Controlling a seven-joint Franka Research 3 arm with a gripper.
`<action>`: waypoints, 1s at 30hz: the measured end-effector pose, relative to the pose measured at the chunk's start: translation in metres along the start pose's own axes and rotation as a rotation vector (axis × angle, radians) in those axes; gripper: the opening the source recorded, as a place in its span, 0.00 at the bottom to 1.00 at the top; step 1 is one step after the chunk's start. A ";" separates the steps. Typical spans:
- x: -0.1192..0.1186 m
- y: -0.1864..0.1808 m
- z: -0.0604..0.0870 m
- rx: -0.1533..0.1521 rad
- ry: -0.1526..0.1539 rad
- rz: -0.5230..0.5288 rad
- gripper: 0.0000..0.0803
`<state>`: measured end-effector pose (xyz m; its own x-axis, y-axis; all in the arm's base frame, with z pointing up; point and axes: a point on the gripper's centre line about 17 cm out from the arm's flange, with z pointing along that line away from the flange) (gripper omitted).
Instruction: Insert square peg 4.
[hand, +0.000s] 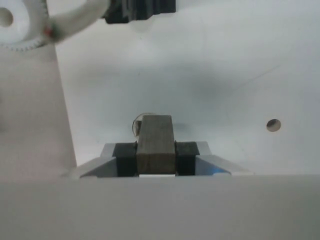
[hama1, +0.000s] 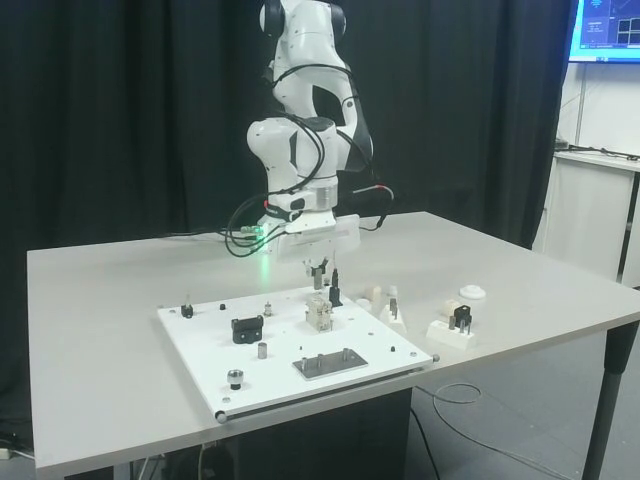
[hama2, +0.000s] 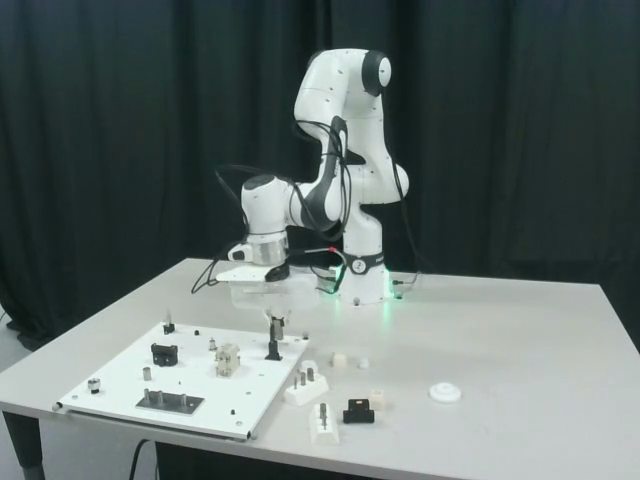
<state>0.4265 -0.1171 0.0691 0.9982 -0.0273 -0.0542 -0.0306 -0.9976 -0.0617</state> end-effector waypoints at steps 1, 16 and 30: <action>-0.001 0.000 0.001 0.000 -0.001 0.000 0.19; -0.006 -0.002 0.007 0.012 -0.010 0.021 0.19; -0.006 -0.002 0.012 0.016 -0.007 0.042 0.19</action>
<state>0.4204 -0.1140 0.0576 0.9956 -0.0688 -0.0638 -0.0735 -0.9944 -0.0756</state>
